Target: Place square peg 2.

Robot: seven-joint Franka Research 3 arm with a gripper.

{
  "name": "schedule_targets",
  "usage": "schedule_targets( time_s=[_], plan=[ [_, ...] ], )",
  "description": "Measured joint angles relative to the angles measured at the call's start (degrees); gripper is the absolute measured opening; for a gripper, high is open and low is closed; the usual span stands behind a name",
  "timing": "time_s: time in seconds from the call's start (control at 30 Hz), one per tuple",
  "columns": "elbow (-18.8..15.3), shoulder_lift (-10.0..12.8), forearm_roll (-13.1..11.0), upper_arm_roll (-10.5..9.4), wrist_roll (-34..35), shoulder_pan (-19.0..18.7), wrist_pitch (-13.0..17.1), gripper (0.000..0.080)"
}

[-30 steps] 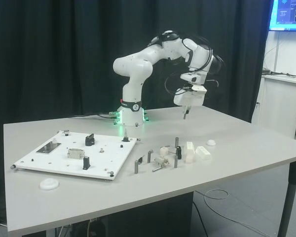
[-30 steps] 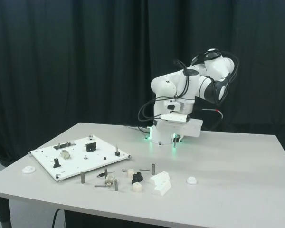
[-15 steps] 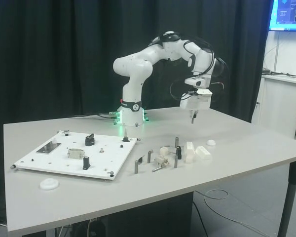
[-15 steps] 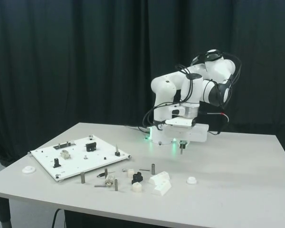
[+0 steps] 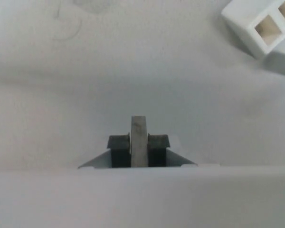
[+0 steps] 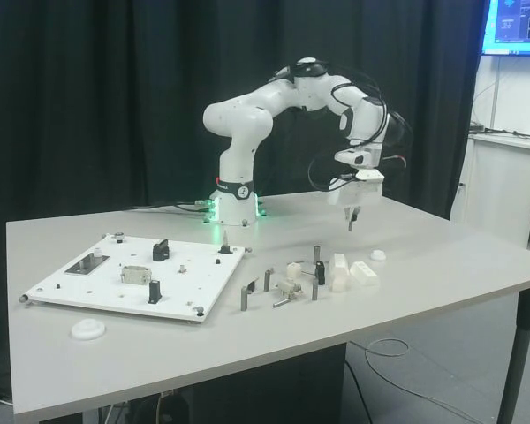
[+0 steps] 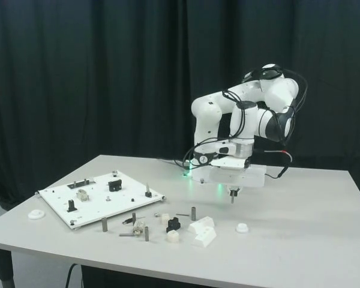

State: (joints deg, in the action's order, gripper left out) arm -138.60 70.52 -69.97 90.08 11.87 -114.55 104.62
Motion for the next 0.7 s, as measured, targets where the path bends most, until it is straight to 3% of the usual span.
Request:
schedule_targets(
  time_s=[0.7],
  plan=[
    [2.23, -0.06, -5.11, -4.54, 0.61, 3.30, 3.83, 0.0074]
  ],
)
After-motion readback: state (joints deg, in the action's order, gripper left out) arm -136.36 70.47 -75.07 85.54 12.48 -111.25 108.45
